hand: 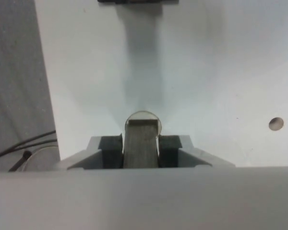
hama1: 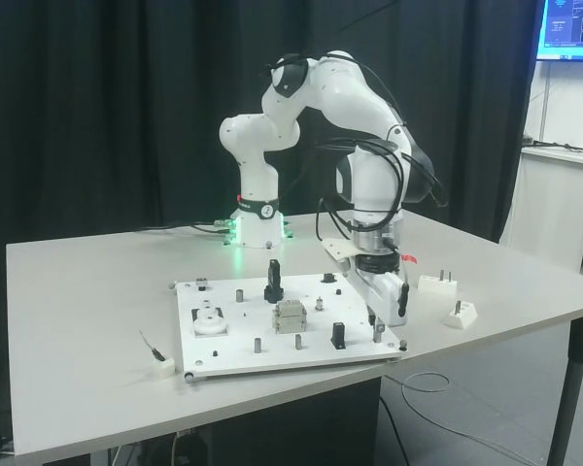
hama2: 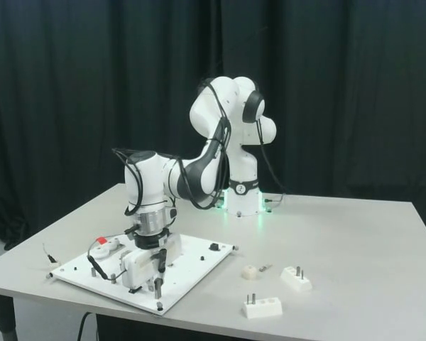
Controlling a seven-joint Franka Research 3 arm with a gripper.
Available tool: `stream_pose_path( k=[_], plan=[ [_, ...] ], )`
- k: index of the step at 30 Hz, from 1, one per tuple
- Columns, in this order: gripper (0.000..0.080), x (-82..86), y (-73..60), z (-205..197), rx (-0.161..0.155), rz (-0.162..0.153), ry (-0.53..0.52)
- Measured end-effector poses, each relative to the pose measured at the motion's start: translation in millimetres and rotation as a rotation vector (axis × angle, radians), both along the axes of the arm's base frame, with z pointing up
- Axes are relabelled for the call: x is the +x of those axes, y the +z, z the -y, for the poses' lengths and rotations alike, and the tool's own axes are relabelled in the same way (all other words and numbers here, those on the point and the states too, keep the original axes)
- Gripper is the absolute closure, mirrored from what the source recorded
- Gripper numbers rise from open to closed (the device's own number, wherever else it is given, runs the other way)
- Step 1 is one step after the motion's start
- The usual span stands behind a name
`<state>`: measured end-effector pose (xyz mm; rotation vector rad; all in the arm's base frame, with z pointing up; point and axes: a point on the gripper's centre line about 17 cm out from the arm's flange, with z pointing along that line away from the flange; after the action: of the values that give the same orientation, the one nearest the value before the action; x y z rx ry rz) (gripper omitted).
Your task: Insert square peg 4.
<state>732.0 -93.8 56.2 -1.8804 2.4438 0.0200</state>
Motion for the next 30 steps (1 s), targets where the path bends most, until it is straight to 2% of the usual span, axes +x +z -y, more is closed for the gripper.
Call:
stream_pose_path(
  k=[13, 24, 30],
  plan=[
    [0.0648, -2.6, -1.8, 0, -0.019, -0.003, 0.002],
    [0.0648, -1.1, -14.2, -1, -0.02, 0.021, -0.019],
    [0.0647, 1.5, -13.0, 3, -0.031, 0.034, -0.012]
  ],
)
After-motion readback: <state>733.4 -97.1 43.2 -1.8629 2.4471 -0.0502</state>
